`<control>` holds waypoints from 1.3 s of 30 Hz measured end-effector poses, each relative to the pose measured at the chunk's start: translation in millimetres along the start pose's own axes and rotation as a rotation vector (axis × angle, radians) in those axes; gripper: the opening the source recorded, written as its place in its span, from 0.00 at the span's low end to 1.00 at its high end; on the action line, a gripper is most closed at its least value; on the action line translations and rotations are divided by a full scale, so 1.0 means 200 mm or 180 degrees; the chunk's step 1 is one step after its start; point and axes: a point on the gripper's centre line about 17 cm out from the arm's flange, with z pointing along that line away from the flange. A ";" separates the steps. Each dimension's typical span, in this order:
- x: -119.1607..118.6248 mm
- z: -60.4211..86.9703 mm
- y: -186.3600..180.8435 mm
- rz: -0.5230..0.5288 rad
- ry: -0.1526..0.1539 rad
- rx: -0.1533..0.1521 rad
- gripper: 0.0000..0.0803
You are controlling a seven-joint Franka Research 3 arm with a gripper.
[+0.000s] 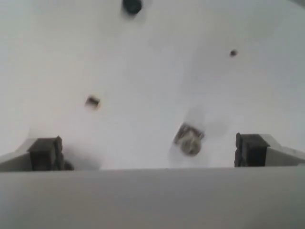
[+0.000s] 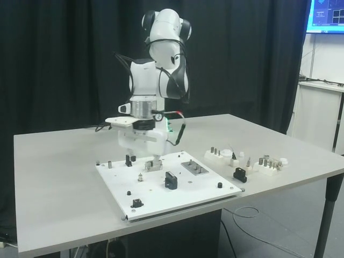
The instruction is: Pick USB.
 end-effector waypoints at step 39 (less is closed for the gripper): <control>-0.93 -0.04 -0.49 -0.1158 -0.0590 -0.0099 1.00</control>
